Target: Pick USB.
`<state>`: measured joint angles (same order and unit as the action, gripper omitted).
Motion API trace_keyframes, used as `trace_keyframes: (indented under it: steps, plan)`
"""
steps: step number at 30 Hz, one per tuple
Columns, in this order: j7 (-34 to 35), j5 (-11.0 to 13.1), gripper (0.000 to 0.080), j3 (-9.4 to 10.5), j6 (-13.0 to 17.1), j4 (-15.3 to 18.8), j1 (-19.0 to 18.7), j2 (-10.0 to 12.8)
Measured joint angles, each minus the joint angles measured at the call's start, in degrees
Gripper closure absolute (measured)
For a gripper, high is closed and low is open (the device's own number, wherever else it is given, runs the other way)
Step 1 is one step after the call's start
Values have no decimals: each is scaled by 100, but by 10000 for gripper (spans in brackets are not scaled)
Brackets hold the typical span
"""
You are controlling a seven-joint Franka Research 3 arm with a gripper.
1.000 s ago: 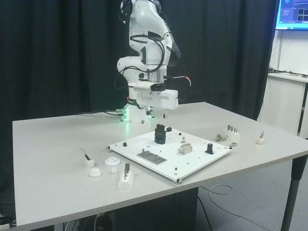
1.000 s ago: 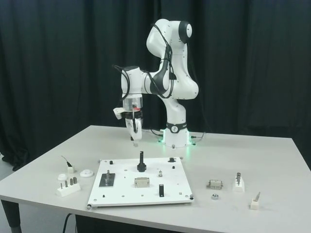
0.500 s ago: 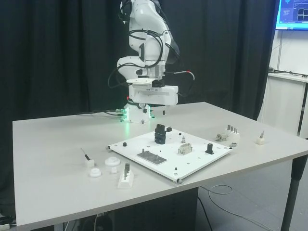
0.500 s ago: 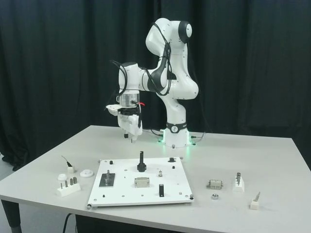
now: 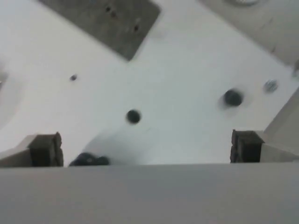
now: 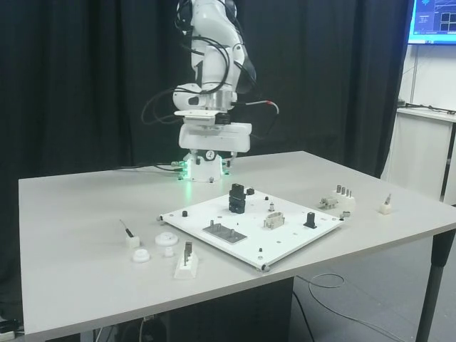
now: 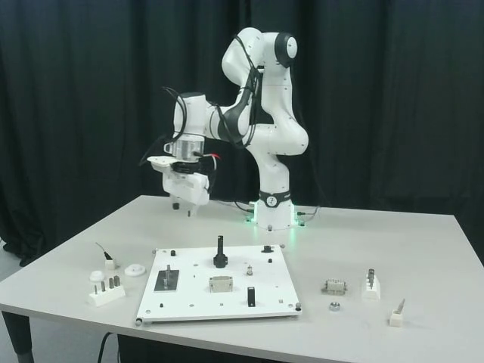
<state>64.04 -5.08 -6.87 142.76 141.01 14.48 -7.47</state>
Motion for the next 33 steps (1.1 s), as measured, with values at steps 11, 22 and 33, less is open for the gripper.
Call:
trace_keyframes:
  steps: [11,22,33]
  plan:
    - [-1139,-17,3,-166,248,-105,420,108]
    - [-2014,74,3,-378,439,-237,644,382]
    - [-2919,147,3,-632,721,-469,846,794]
